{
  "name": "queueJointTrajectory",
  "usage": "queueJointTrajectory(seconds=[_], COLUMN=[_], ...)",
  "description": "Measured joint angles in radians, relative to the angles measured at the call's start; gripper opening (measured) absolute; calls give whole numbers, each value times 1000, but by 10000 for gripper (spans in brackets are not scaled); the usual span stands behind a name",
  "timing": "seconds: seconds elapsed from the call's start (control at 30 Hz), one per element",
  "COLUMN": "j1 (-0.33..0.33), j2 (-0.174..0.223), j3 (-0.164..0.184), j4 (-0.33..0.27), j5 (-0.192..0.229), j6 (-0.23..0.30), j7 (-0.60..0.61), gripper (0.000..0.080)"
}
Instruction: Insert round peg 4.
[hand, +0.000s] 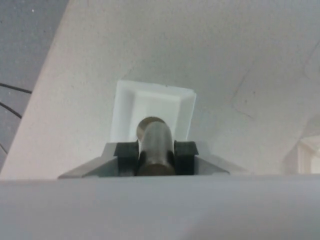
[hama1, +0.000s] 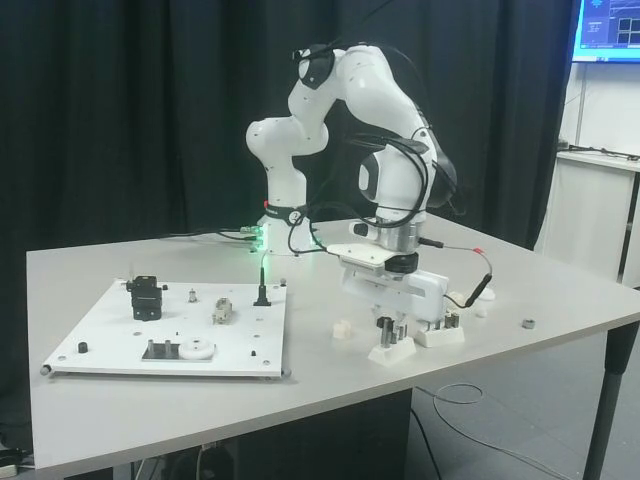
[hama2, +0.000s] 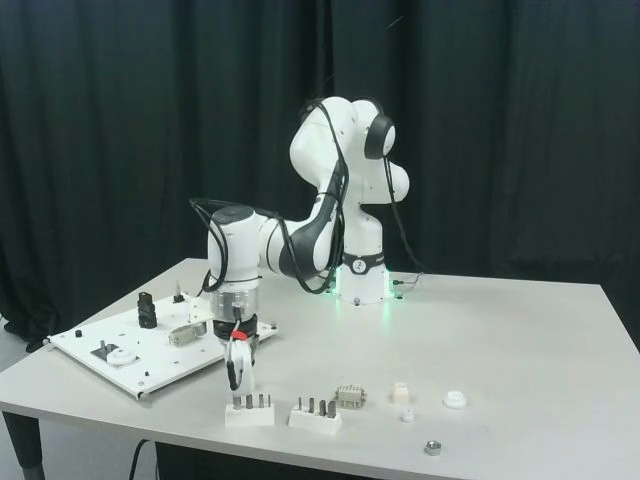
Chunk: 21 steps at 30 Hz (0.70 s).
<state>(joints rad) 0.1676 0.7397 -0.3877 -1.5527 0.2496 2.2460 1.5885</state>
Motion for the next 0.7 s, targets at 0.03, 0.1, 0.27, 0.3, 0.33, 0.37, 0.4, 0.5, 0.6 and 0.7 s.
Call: queueJointTrajectory(seconds=[0.03, 0.1, 0.27, 0.3, 0.33, 0.37, 0.4, 0.5, 0.6, 0.7], j1=[-1, -2, -4, -4, -5, -5, -5, -5, -5, -6], j2=[-1, -3, -4, -4, -4, -4, -4, -4, -4, -4], j3=[0, 0, 0, 0, 0, 0, 0, 0, 0, 0], j4=[1, 6, 16, 17, 18, 19, 20, 21, 21, 21], j5=[-1, -2, -3, -4, -4, -5, -5, -6, -7, -7], j6=[-4, -12, -25, -27, -29, -31, -32, -33, -33, -33], j7=[0, 0, 0, 0, 0, 0, 0, 0, 0, 0], gripper=[145, 145, 145, 145, 145, 145, 145, 145, 145, 145])
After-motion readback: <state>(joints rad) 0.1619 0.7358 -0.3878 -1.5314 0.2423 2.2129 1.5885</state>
